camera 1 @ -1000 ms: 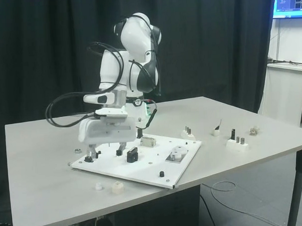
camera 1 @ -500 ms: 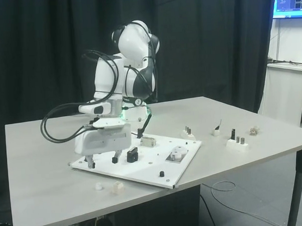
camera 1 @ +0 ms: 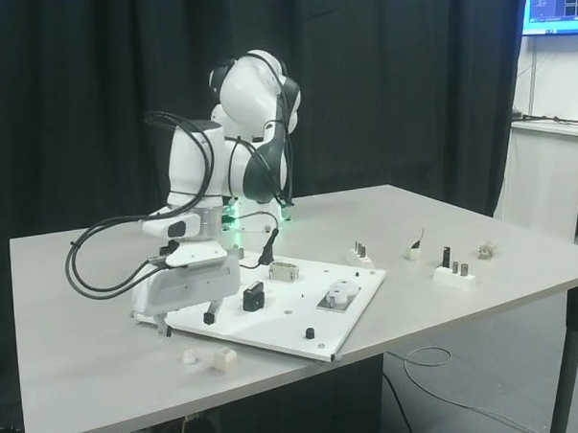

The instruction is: Pick small gear.

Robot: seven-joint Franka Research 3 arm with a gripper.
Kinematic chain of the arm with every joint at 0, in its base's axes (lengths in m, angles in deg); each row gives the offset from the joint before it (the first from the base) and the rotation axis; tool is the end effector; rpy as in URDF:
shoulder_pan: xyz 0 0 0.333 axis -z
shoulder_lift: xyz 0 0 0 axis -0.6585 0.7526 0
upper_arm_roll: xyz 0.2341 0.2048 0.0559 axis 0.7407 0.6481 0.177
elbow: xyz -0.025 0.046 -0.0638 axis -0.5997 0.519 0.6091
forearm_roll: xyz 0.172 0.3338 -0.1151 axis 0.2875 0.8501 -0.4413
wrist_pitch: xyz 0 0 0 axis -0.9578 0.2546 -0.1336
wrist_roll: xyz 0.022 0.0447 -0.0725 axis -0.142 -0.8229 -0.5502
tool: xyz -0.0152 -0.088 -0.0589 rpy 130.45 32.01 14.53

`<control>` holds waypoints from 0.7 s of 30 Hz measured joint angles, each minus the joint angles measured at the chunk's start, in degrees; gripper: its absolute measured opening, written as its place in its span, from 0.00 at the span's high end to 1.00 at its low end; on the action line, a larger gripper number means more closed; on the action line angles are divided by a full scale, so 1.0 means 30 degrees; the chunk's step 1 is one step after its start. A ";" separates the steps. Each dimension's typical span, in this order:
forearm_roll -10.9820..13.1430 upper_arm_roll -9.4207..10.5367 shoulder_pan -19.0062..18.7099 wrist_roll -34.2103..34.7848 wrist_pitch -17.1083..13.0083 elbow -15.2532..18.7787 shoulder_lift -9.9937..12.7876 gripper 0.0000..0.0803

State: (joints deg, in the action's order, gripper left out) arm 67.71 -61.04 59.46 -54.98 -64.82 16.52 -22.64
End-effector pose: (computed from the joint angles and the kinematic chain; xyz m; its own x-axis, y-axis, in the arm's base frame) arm 0.6614 -0.4218 0.2446 0.9030 -0.4119 0.1223 -0.4247 -0.8987 0.1091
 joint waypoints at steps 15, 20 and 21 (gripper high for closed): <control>0.0980 0.0000 0.0604 -0.0173 0.1000 -0.1572 0.1374 0.00; 0.1299 -0.0001 0.0764 -0.0173 0.1173 -0.2012 0.1767 0.00; 0.1350 -0.0001 0.0792 -0.0173 0.1211 -0.2094 0.1843 0.00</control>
State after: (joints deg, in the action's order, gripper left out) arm 71.76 -61.04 61.83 -55.50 -61.19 10.23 -17.11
